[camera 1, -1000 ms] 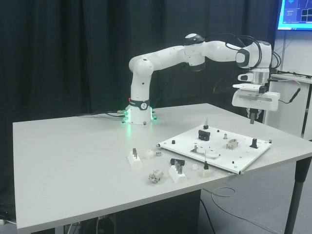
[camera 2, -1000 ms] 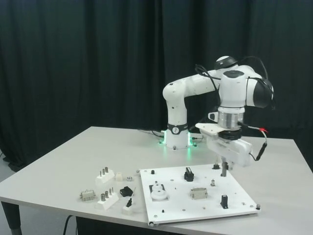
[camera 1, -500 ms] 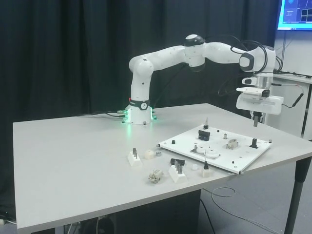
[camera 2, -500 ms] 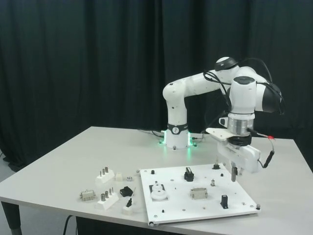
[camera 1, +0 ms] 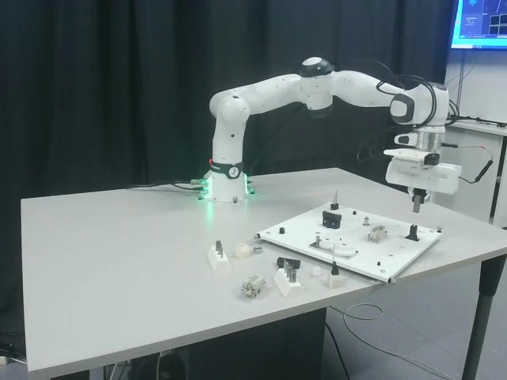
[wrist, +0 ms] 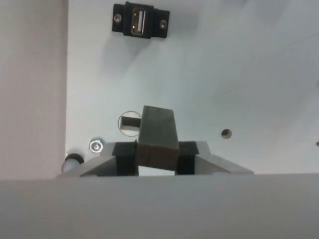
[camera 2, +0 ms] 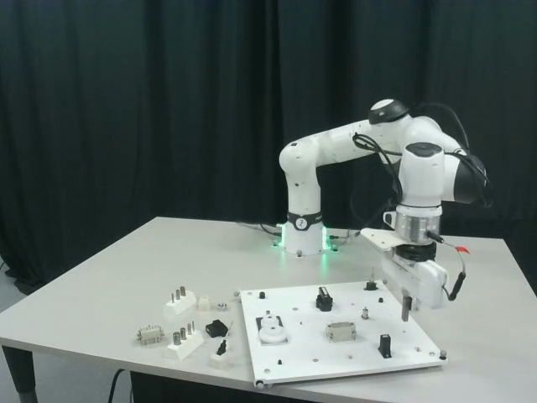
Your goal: Insert square peg 4.
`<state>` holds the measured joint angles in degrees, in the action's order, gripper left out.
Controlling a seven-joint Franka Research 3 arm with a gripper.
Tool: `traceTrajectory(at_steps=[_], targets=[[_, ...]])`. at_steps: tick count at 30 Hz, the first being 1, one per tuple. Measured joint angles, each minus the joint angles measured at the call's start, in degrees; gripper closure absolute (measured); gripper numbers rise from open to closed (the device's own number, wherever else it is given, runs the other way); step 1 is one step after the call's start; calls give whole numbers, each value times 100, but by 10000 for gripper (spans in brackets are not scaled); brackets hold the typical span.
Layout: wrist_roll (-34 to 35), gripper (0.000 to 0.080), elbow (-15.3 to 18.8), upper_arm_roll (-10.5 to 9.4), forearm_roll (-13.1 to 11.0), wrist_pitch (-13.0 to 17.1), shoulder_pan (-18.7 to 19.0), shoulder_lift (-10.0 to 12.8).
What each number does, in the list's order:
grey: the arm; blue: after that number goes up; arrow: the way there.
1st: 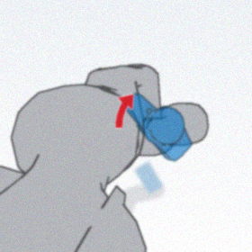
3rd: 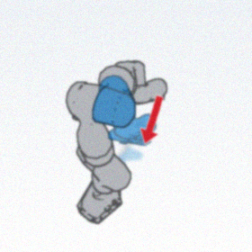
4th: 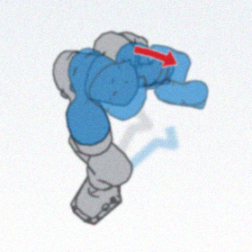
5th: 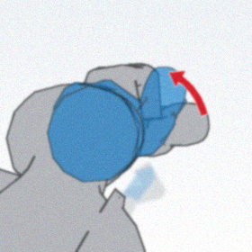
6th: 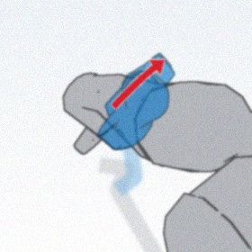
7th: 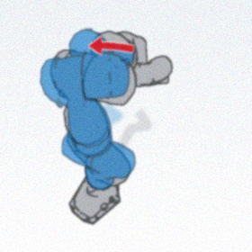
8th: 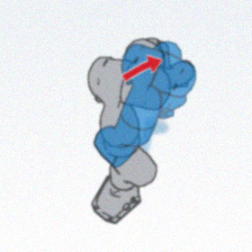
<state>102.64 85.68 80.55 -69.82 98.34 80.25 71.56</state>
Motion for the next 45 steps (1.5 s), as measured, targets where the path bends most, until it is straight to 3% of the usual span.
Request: traceTrajectory(at_steps=[16,45], targets=[[1,649,-61,-373,56,582,-5,0],[32,649,-278,-855,33,853,-327,-2]])
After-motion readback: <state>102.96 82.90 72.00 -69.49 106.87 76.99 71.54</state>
